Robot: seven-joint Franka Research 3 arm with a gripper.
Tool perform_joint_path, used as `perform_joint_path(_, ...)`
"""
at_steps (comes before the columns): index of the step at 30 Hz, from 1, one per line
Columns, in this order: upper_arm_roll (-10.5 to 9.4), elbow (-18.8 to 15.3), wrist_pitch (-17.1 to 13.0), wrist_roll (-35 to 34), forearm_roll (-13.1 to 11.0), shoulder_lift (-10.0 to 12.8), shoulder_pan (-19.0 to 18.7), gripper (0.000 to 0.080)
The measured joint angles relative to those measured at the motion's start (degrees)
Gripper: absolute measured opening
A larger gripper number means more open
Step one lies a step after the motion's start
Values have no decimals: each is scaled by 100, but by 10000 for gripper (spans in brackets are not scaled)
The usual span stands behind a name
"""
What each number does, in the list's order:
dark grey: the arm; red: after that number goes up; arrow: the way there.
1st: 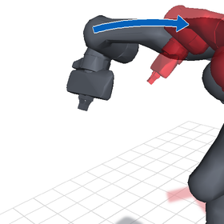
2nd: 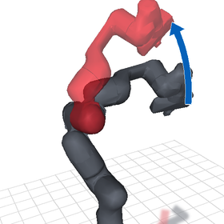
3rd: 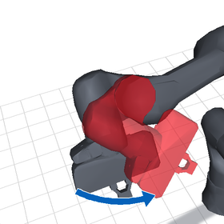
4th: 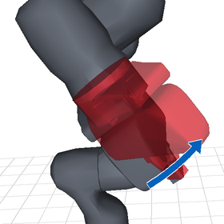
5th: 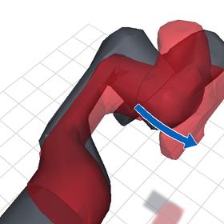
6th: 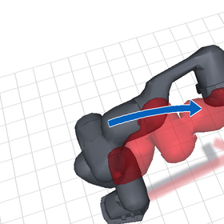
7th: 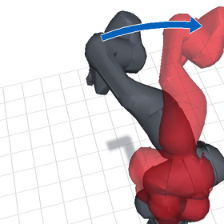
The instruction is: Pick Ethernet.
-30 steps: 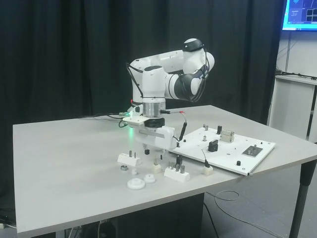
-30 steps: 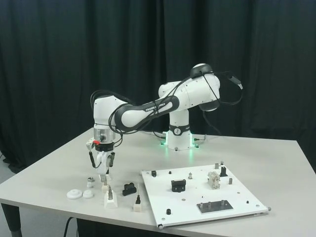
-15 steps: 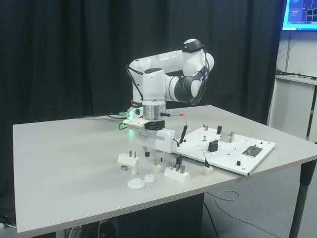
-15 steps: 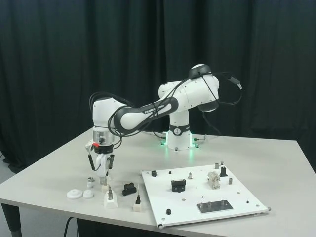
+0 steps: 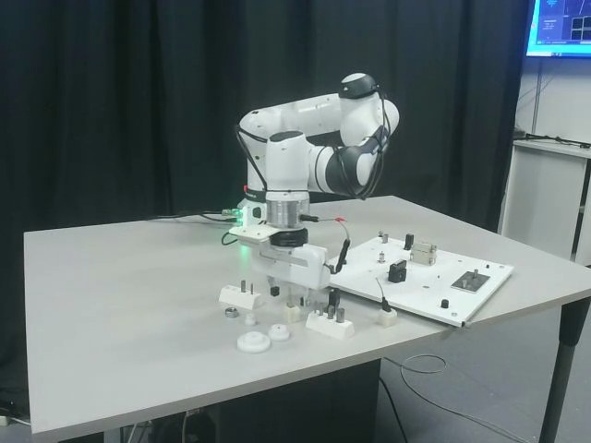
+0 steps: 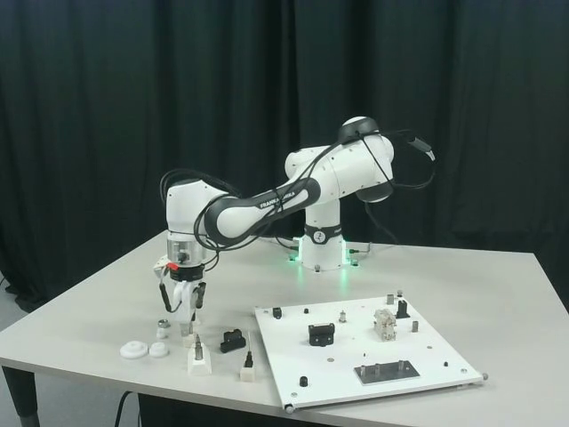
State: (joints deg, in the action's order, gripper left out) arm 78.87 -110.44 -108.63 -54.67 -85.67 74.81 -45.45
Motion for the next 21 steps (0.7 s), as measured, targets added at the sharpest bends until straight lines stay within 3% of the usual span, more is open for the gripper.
perform_joint_path(13,-21,17,-22,193,16,3,12,800)
perform_joint_path(14,-21,17,-33,237,16,4,13,690)
perform_joint_path(19,-21,17,-68,279,16,14,14,690)
perform_joint_path(20,-21,18,-72,279,16,17,14,520)
perform_joint_path(21,-21,18,-76,279,16,21,14,520)
